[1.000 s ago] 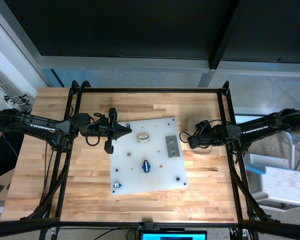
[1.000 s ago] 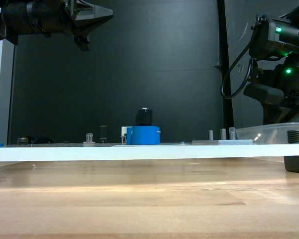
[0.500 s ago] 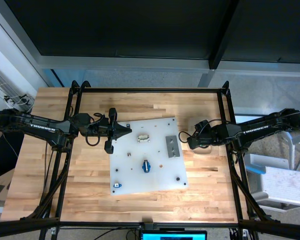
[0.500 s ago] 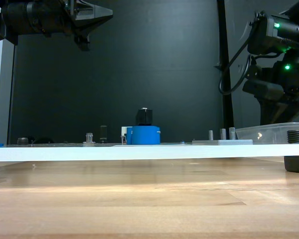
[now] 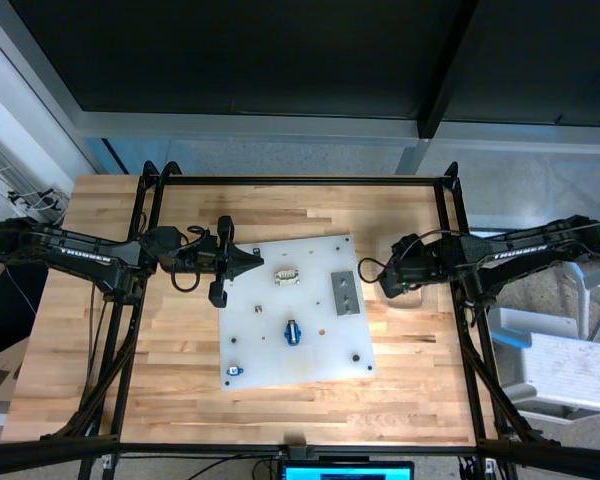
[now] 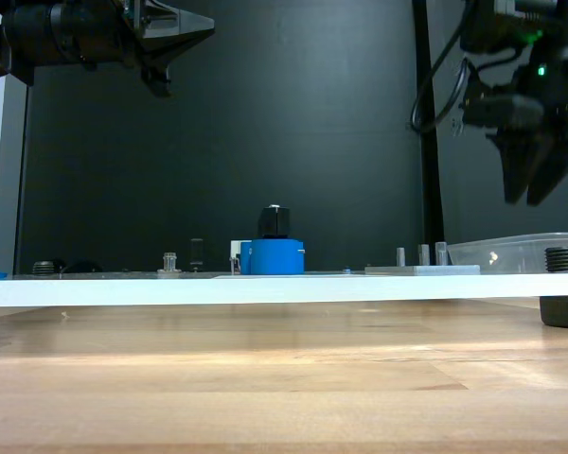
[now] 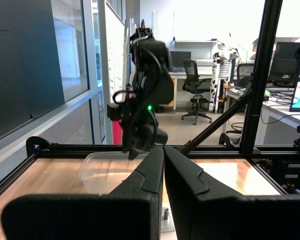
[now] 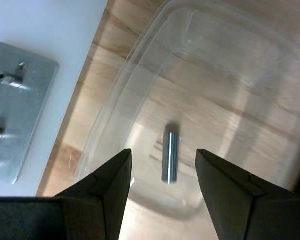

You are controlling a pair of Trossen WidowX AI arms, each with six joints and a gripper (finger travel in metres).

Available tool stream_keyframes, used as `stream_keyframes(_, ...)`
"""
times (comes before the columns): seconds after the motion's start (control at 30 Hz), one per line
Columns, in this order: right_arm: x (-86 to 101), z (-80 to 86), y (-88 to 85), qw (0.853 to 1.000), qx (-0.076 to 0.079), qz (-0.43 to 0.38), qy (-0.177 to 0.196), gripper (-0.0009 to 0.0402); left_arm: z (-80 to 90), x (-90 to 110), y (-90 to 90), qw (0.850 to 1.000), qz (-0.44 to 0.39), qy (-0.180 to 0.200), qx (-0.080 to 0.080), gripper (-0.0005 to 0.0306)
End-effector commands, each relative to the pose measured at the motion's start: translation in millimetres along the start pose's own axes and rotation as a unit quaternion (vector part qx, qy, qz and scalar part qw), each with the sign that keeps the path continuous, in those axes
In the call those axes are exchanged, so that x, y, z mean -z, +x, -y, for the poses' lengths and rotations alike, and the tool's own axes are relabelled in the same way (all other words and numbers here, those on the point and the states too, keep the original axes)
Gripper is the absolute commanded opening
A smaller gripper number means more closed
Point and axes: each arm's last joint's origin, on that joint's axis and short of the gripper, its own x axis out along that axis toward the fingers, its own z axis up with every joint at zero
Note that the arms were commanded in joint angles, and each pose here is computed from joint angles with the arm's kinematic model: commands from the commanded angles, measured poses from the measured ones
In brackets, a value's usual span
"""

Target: Pick the 16mm cylinder and place it in the container

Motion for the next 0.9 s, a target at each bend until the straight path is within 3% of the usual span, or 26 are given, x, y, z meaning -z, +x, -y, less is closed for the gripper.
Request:
stream_keyframes(0.03, -5.4, -0.6, -16.7, 1.0, -0.005, -0.017, -0.011, 0.0177, -0.1, 0, 0.1, 1.0, 0.0, 0.0, 0.0, 0.0)
stream_keyframes(0.13, -9.7, 0.1, -29.9, 1.0, -0.006, -0.025, -0.014, 0.0177, -0.1, 0, 0.1, 1.0, 0.0, 0.0, 0.0, 0.0)
stream_keyframes(0.33, -12.6, 5.6, -45.1, 0.999, 0.011, -0.045, -0.022, 0.0176, 0.0, 0, 0.1, 1.0, 0.0, 0.0, 0.0, 0.0)
stream_keyframes(0.9, -10.4, 6.1, -46.1, 0.996, 0.002, -0.082, -0.022, 0.0177, -0.1, 0, 0.1, 1.0, 0.0, 0.0, 0.0, 0.0)
